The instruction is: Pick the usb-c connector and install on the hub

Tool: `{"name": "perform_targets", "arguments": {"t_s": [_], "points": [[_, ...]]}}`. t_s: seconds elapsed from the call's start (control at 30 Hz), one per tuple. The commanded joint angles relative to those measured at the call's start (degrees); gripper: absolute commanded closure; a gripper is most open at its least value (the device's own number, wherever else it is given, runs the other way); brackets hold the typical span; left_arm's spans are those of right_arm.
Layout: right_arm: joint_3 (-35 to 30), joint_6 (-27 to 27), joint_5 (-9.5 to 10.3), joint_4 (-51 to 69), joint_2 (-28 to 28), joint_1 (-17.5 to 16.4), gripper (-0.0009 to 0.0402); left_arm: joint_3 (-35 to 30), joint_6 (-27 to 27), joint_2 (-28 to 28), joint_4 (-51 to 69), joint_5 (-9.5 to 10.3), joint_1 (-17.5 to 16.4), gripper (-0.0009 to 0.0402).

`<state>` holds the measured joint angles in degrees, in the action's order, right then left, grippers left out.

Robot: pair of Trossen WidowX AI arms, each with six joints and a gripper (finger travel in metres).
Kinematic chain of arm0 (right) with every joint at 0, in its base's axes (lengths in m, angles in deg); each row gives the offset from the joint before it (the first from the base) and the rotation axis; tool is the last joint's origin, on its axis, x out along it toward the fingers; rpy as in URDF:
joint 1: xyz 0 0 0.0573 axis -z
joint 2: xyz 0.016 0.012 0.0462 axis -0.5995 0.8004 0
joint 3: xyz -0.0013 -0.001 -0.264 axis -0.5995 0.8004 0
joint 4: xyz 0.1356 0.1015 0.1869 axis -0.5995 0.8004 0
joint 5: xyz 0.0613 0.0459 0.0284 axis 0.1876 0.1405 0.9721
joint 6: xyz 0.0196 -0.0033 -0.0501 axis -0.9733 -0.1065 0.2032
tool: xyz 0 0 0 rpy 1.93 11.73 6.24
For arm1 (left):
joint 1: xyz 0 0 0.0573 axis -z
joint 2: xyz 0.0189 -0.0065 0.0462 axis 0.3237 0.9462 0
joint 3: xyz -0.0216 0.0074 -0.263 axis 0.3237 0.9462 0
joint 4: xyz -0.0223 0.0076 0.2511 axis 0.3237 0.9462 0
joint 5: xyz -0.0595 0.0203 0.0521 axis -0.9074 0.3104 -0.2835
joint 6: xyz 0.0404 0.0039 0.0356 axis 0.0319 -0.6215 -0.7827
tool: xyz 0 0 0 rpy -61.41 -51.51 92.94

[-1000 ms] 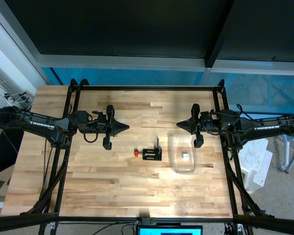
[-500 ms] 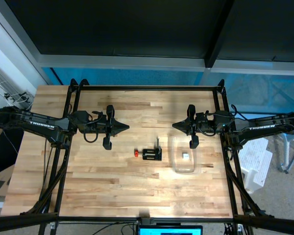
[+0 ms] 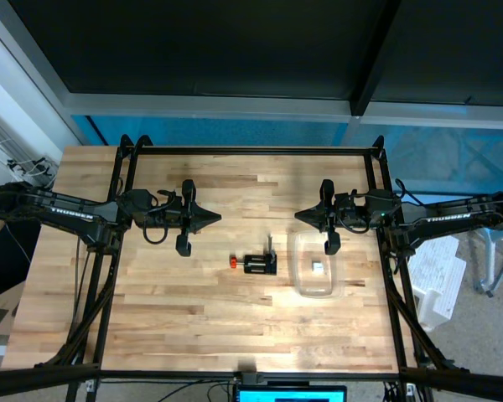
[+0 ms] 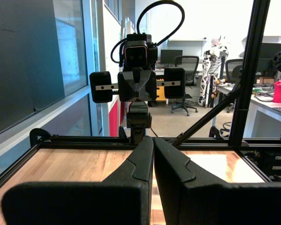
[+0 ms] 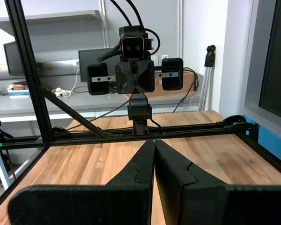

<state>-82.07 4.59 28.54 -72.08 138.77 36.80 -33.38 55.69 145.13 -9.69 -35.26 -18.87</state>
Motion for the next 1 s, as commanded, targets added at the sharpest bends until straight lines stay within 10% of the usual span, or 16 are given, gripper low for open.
{"name": "perform_targets", "arguments": {"t_s": [0.03, 1.0], "points": [[0.0, 0.0, -0.07, 0.7, 0.0, 0.0, 0.0393, 0.0, 0.0, 0.0, 0.0, -0.02, 0.0, 0.0393], [0.0, 0.0, -0.11, 0.2, 0.0, 0.0, 0.0393, 0.0, 0.0, 0.0, 0.0, -0.02, 0.0, 0.0393]]}}
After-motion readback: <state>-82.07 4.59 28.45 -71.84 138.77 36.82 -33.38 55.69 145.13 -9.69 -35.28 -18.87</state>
